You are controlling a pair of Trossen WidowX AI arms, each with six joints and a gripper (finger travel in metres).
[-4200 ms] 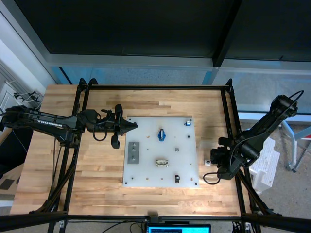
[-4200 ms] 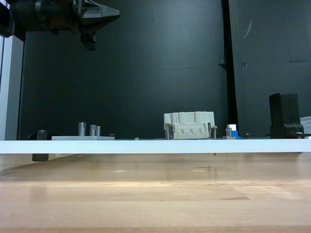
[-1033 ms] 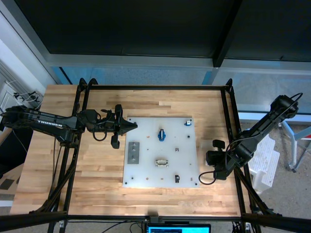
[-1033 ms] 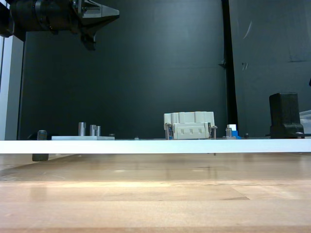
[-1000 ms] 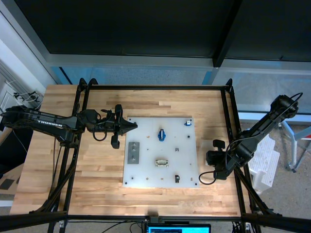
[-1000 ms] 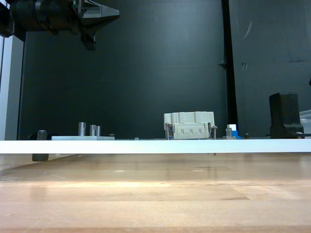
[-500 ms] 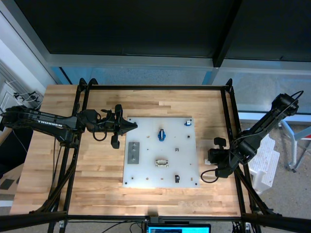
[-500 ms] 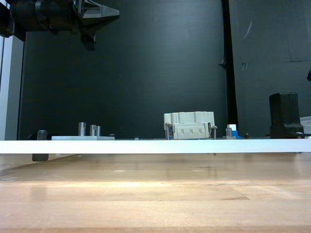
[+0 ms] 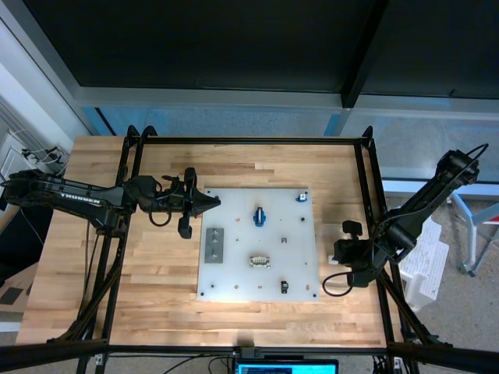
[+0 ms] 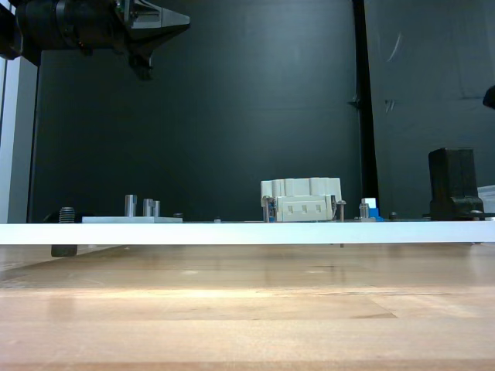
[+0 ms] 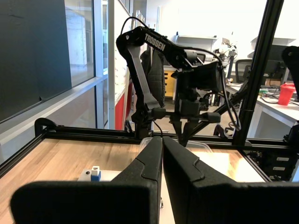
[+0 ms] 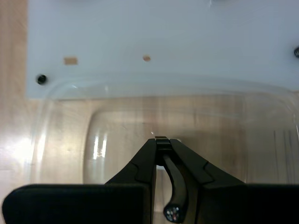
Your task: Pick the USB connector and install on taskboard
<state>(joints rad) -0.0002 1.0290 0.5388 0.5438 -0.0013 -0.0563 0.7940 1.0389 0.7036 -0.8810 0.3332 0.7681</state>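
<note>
R gripper, at table's right just beside the taskboard, clamps the USB connector (cable trailing behind) above the clear tray. Farther off, L gripper: fingers pressed together w/ nothing between, raised over board's far-left edge.
</note>
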